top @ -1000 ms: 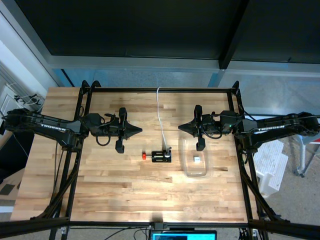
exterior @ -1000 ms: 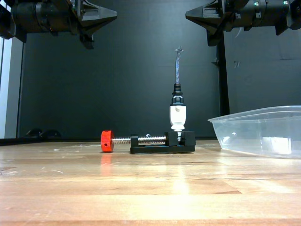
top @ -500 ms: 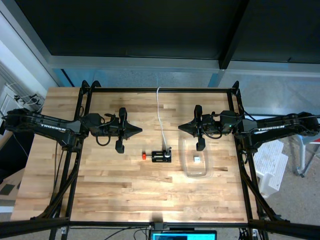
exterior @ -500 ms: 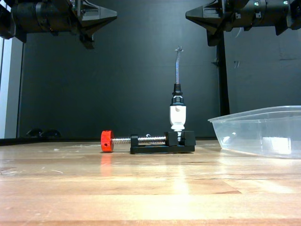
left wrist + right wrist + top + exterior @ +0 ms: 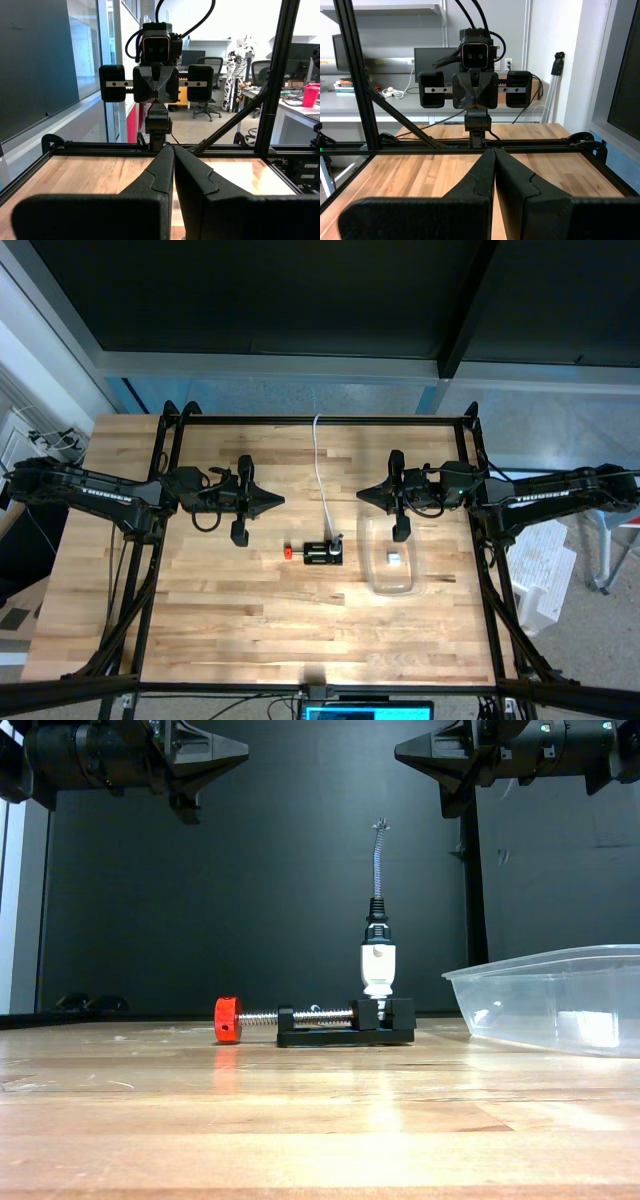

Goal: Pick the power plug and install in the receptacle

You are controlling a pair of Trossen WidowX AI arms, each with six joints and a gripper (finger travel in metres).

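The receptacle [image 5: 337,540] [image 5: 377,966] is a small white socket standing upright in a black clamp frame [image 5: 346,1023] with a red-orange knob [image 5: 287,552] [image 5: 227,1019], mid-table. Its long white cable [image 5: 321,472] runs toward the far edge. I cannot make out the power plug in any view. My left gripper [image 5: 280,501] [image 5: 245,758] [image 5: 173,150] hangs high, left of the clamp, shut and holding nothing. My right gripper [image 5: 360,494] [image 5: 398,753] [image 5: 495,151] hangs high to the clamp's right, shut and holding nothing. The two grippers point at each other.
A clear plastic tray [image 5: 410,582] [image 5: 520,990] lies right of the clamp with a small white square piece [image 5: 394,558] inside. A black metal frame [image 5: 320,421] borders the wooden table.
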